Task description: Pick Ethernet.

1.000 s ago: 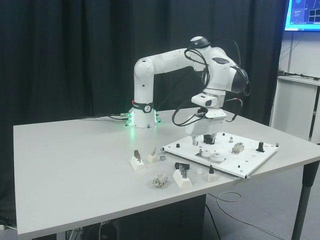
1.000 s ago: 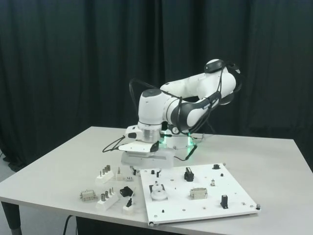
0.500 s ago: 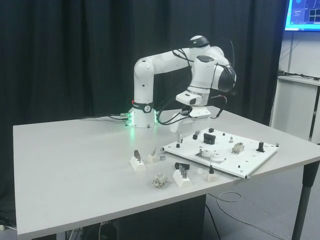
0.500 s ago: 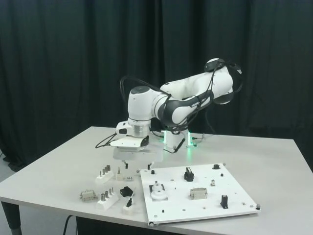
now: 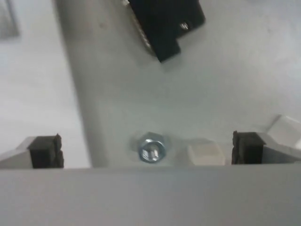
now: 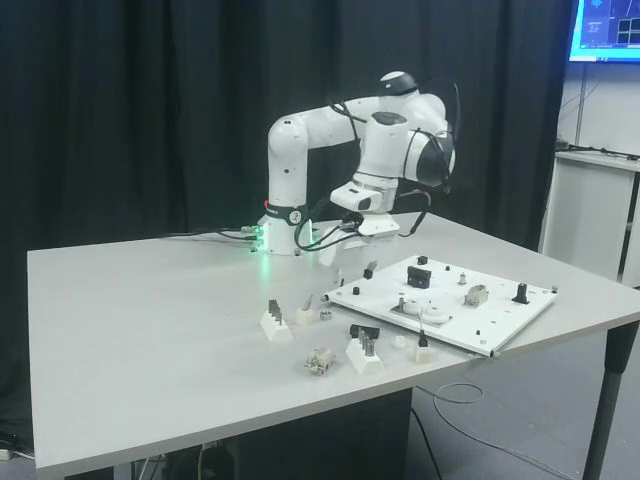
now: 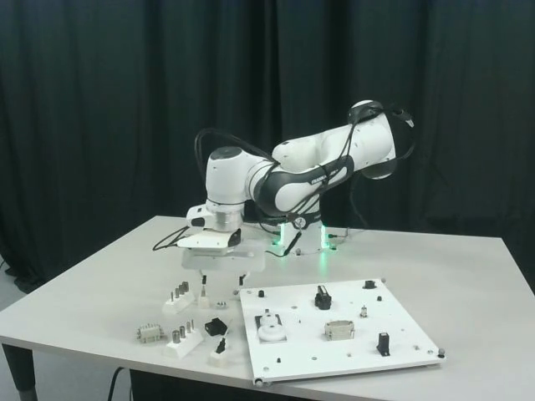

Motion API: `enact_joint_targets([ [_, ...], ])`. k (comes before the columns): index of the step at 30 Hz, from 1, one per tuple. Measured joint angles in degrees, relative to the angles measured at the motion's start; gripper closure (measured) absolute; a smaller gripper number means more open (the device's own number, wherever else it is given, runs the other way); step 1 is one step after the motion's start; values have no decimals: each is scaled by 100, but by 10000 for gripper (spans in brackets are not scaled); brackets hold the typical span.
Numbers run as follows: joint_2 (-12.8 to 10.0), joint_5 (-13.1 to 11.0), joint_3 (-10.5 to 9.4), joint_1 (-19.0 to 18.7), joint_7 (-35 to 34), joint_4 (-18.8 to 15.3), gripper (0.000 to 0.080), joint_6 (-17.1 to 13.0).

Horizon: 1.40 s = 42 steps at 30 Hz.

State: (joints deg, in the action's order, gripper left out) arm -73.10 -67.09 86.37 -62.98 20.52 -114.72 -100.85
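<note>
My gripper (image 7: 222, 282) hangs low over the grey table, just off the far corner of the white board (image 7: 401, 355), above the loose parts. In the wrist view its black fingertips (image 5: 44, 150) stand wide apart, open, with nothing held. Under the gripper (image 5: 146, 149) lies a small metal nut (image 5: 151, 149) beside a little white block (image 5: 205, 154). A black connector part (image 5: 164, 23) lies further off; the same piece (image 7: 216, 326) (image 6: 362, 331) sits nearer the table's front edge. I cannot tell which part is the Ethernet one.
Several white blocks with pins (image 7: 178, 296) (image 7: 182, 341), a grey connector (image 7: 149, 334) and a white block with a black plug (image 7: 220, 351) lie beside the board. The board carries black and grey fittings (image 7: 323, 297) (image 7: 338, 330). The arm's base (image 6: 283, 232) glows green behind.
The arm has swung away from above the board, across its edge, to the loose parts beside it. The parts on the table have not moved.
</note>
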Motion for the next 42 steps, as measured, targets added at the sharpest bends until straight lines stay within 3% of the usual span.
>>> enact_joint_targets([
  [19, -69, -122, -150, 311, 427, -369, 3, -195],
  [33, -137, -421, -324, 613, 652, -383, 3, -258],
  [42, -144, -462, -429, 717, 769, -382, 3, -331],
])
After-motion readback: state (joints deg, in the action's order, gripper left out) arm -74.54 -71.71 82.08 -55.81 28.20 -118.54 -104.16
